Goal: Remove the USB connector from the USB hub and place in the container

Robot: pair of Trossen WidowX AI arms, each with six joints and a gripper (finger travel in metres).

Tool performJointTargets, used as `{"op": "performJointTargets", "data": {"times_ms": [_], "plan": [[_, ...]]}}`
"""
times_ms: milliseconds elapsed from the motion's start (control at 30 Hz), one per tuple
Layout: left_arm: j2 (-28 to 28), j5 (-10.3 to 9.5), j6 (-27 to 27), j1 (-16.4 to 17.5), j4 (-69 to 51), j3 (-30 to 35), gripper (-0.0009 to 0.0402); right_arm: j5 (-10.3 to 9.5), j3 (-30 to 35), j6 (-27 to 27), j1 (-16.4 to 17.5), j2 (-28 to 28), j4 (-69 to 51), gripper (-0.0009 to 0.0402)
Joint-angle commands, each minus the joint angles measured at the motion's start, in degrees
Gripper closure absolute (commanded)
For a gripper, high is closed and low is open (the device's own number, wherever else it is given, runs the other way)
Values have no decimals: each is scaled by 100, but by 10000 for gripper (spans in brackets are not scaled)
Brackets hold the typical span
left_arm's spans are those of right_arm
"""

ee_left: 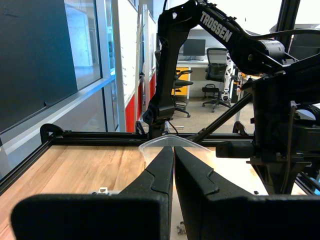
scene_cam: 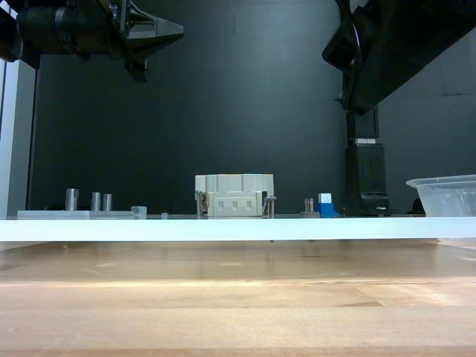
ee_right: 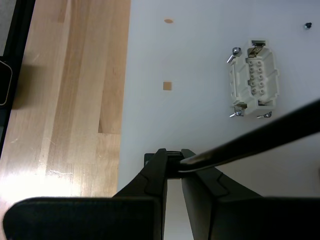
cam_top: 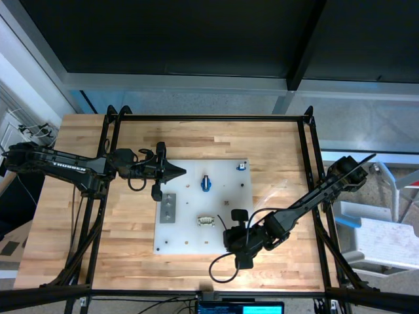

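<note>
**Container** (scene_cam: 446, 195): shallow clear plastic tray with rounded corners. It stands on the table (cam_top: 85, 216) just off the right edge of the white board (cam_top: 222, 171), below the right arm. Light passes straight through its wall in the low view. The cable lies outside it.

**USB connector** (ee_right: 250, 142): thin black cable. Its plug end sits at the near part of the board, and the rest curls off the near edge in a loop on the wood.

**USB hub** (ee_right: 149, 159): small black block on the board. It shows just past the fingertips where the cable ends, so the plug appears to be seated in it, not yet pulled.

**Right gripper** (ee_right: 172, 162): pointed down at the board's near right part, fingers closed on the plug end, with the cable crossing over one finger.

**Left gripper** (cam_top: 183, 171): held high above the board's far left edge, pointing inward, fingers pressed together with nothing between them.

**Other board items:**
- beige multi-pin connector (cam_top: 206, 222), near centre
- grey metal block (cam_top: 169, 209), left side
- blue piece (cam_top: 205, 182), far centre
</note>
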Motion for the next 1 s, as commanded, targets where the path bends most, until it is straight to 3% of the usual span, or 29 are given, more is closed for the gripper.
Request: {"op": "performJointTargets", "data": {"times_ms": [33,200,533,733,1000], "plan": [[0,0,0,0,0,2,392,-4,216,-144,-52,116,-238,393],[2,2,2,0,2,2,392,-208,470,-225,-129,227,-511,393],[0,0,0,0,2,2,392,-372,752,-201,-188,337,-887,393],[0,0,0,0,2,2,392,-345,748,-155,-186,328,-837,393],[0,0,0,0,4,2,392,-83,361,-92,-116,98,-249,393]]}}
